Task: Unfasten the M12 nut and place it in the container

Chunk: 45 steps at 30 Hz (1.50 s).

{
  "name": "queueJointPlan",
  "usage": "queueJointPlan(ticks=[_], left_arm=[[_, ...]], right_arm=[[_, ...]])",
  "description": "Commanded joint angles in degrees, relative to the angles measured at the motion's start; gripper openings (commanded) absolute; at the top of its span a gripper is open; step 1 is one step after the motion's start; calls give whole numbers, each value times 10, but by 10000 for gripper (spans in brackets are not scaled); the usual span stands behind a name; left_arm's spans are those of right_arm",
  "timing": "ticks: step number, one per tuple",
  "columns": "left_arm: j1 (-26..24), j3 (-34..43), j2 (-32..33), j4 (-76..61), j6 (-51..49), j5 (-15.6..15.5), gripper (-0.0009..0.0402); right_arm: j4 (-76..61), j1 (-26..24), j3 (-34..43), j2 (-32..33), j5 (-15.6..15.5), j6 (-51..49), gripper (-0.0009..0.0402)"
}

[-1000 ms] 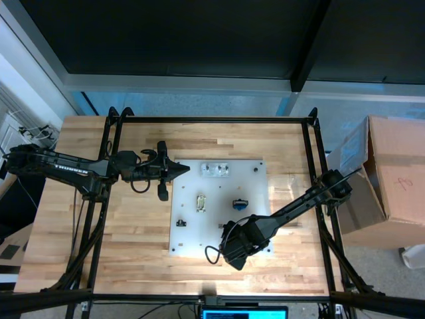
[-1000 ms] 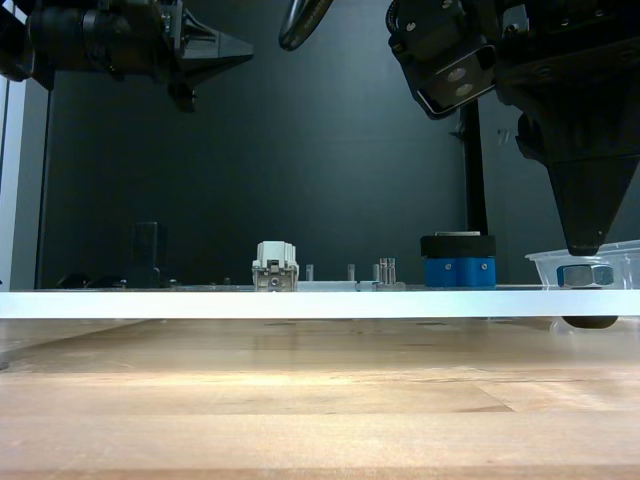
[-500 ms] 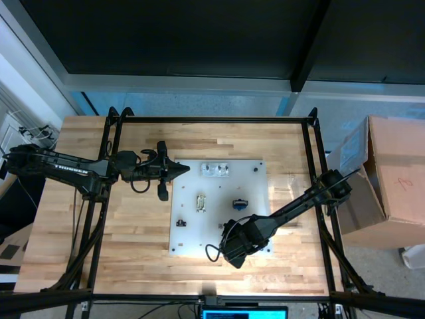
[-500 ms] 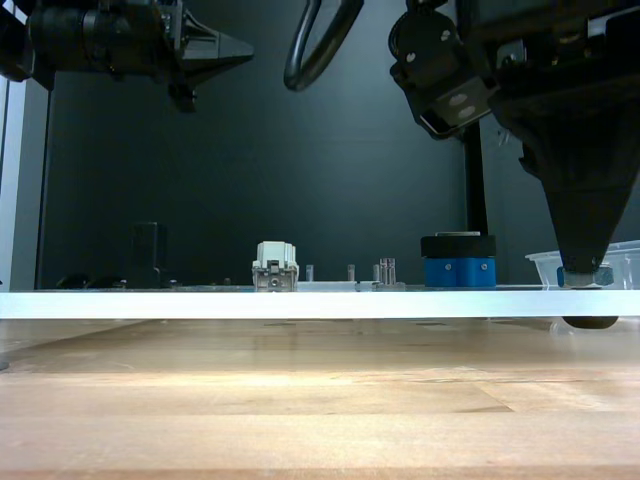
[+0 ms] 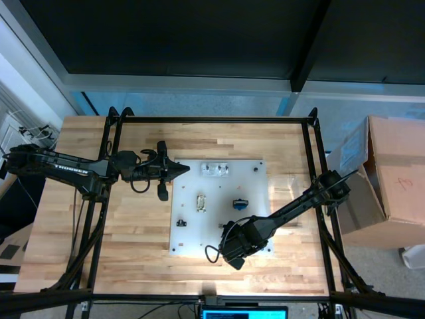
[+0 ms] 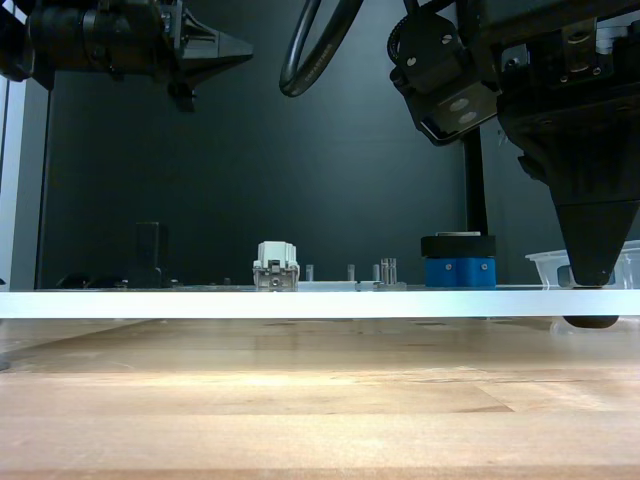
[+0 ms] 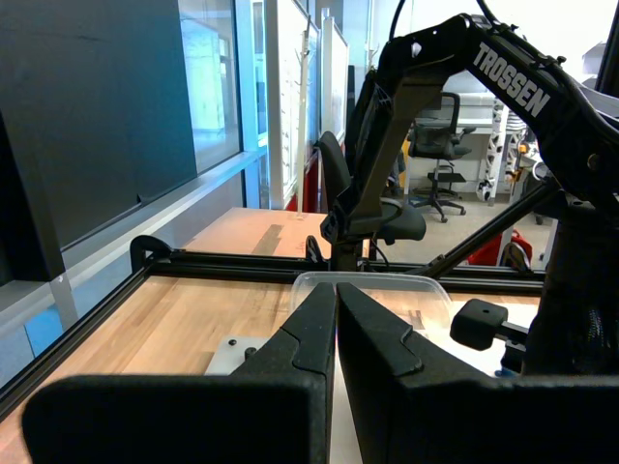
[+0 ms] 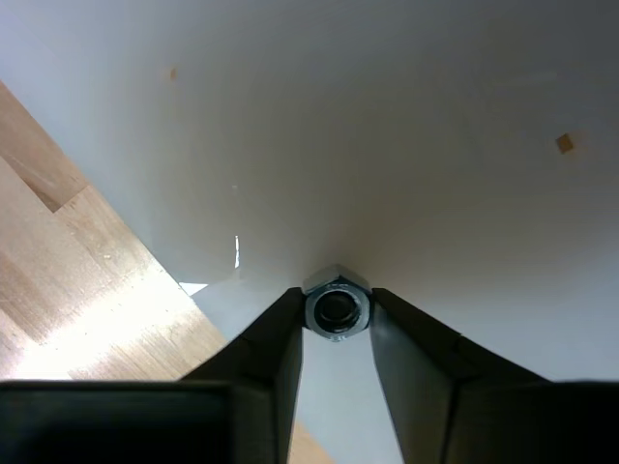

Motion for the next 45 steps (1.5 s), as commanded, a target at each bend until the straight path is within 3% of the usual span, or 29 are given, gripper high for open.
queueJointPlan(ticks=[1, 7, 10, 23, 31, 39, 45], left_arm=[[0, 0, 0, 0, 0, 0, 0], [0, 0, 0, 0, 0, 0, 0], [0, 0, 0, 0, 0, 0, 0], [0, 0, 0, 0, 0, 0, 0], [0, 0, 0, 0, 0, 0, 0], [0, 0, 0, 0, 0, 0, 0], [0, 0, 0, 0, 0, 0, 0]], right_arm=[[-3, -1, 0, -2, 4, -3, 48], [-2, -1, 0, -2, 3, -36, 8], [-1, -1, 0, -2, 4, -115, -1], [16, -1, 0, -2, 4, -733, 16], [18, -2, -4, -2, 4, -1038, 29], [26, -3, -5, -2, 4, -1192, 51], [30, -3, -9, -2, 2, -1201, 85]])
